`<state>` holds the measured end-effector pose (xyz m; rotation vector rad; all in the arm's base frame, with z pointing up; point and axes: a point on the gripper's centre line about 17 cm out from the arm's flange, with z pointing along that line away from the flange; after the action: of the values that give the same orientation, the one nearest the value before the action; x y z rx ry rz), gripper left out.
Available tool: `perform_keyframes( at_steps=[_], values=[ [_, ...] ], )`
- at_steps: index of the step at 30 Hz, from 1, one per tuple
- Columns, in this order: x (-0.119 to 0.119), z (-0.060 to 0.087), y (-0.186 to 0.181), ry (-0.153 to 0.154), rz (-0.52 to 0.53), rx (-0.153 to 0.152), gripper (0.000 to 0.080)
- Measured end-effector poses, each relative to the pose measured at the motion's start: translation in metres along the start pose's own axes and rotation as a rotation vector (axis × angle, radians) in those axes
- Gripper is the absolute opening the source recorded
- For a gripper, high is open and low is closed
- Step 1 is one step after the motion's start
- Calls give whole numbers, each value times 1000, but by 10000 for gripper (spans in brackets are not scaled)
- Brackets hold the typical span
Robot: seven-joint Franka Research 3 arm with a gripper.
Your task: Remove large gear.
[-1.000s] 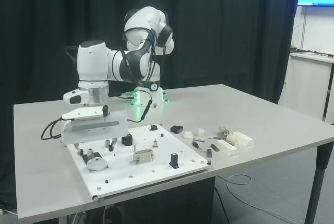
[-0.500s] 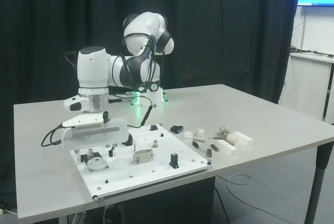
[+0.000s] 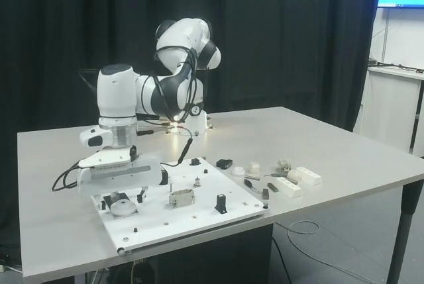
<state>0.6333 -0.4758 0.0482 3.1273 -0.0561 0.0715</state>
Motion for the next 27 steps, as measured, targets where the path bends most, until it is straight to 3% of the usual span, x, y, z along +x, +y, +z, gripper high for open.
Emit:
perform_keyframes(
  at_steps=[11, 12, 17, 18, 23, 24, 27],
  values=[
    [0, 0, 1, -2, 2, -2, 800],
    [0, 0, 1, -2, 0, -4, 676],
    [2, -2, 2, 0, -9, -8, 676],
    [2, -1, 0, -1, -10, -6, 492],
    [2, -1, -4, -9, -16, 0, 492],
    [2, -1, -5, -10, -16, 0, 325],
    [2, -1, -5, -10, -16, 0, 325]
  ],
)
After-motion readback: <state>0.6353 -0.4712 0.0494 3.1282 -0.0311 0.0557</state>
